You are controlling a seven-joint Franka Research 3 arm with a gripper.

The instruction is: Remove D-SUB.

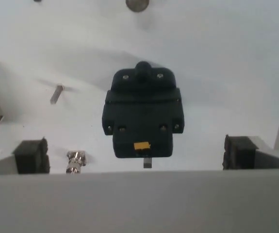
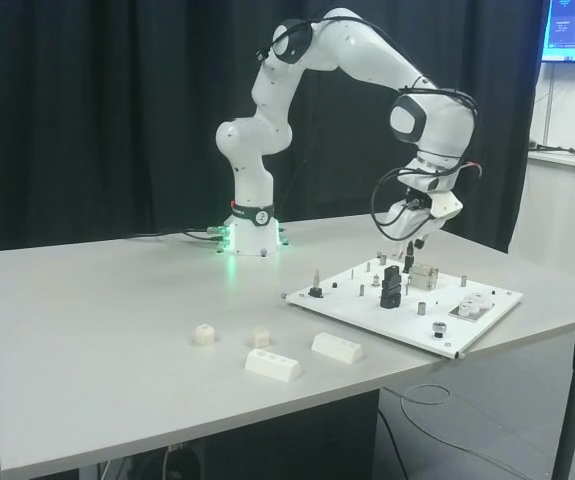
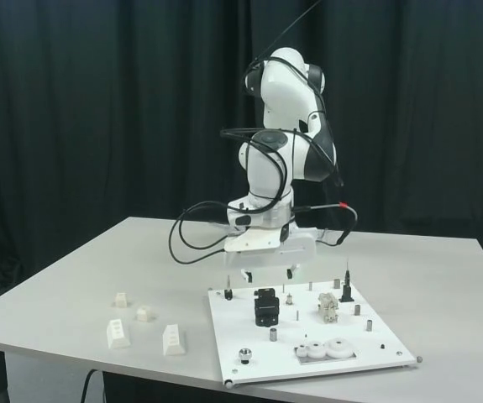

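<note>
Nearest the wrist camera, 2 black fingertips (image 1: 32,156) flank the view with a wide gap between them, so the gripper (image 1: 134,155) is spread and holds nothing. Between the fingertips and below them stands the black D-SUB connector (image 1: 142,112), still seated upright on the white board (image 1: 217,63).

In the first room view the D-SUB connector (image 2: 392,286) sits near the middle of the white board (image 2: 487,325), with the gripper (image 2: 414,236) above it and slightly to the far right. In the second room view the gripper (image 3: 268,270) hangs over the board's far edge, apart from the D-SUB connector (image 3: 265,306).

Judgement: the coming move is a short shift toward the connector, then a straight descent. Its long axis appears to run across the finger gap, so alignment looks close.
</note>
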